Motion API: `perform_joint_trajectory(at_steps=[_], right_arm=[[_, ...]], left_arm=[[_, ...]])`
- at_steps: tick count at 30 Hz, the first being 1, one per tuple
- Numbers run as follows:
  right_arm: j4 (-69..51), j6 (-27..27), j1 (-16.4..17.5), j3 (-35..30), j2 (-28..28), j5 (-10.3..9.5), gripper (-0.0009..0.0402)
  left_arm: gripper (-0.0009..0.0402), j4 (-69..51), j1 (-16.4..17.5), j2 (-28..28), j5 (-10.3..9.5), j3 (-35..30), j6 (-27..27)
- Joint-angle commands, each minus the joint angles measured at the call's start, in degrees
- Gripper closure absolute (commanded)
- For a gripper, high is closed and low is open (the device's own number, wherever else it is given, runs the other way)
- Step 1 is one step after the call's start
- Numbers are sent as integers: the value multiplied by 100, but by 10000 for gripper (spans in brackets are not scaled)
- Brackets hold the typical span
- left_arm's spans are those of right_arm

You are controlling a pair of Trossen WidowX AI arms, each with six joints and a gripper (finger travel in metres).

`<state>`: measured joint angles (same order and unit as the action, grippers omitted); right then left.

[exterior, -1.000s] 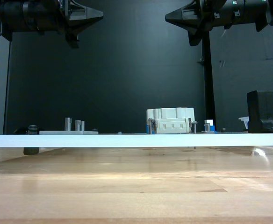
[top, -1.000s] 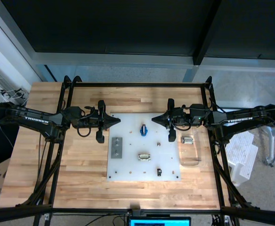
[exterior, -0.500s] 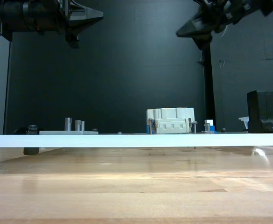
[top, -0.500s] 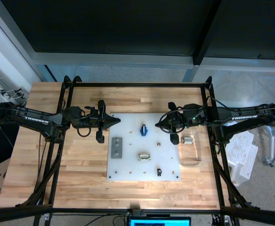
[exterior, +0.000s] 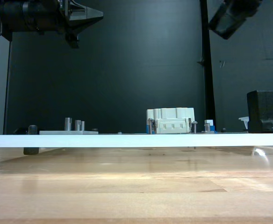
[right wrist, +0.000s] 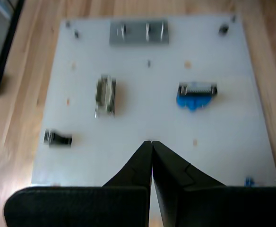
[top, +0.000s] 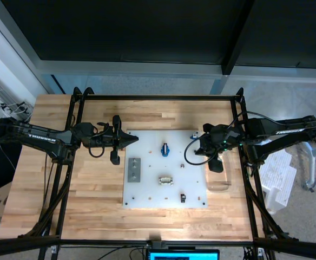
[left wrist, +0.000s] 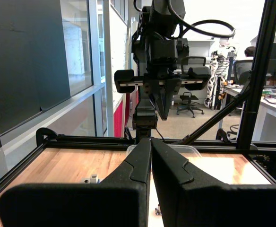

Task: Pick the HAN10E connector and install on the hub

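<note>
Right gripper (top: 197,150), fingers pressed together, hung high over the right edge of the white board (top: 147,189), beside the clear tray (top: 226,180); left gripper (top: 132,140), likewise pressed together, hung above its far left corner; the hub (top: 166,180) sat mid-board; the HAN10E connector was hidden.

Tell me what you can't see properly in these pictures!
- Plug: shown nowhere; in the high view the right arm covers part of the clear tray.
- Socket holes: tiny in high view, blurred in right wrist view.
- Right claw, shut near the board's right edge: cut off in low view.
- Left claw, shut over its left edge: arm cut off too.
</note>
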<state>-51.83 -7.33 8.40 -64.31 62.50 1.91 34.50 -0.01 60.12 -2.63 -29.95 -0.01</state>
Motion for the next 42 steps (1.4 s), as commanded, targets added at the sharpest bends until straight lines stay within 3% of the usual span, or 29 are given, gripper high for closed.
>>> perform_joint_trajectory(at_steps=[1, 13, 24, 42], right_arm=[[-599, -177, 138, -101, 2, 0, 393], [-2118, -743, 540, -184, 2, -7, 393], [-2747, -1032, 837, -181, 2, -9, 387], [-2763, -1276, 898, -15, 2, 153, 189]], left_arm=[[393, 2, 2, 0, 0, 0, 0], [393, 2, 0, 0, 0, 0, 0], [393, 2, 0, 0, 0, 0, 0], [393, 2, 2, -2, 0, 0, 0]])
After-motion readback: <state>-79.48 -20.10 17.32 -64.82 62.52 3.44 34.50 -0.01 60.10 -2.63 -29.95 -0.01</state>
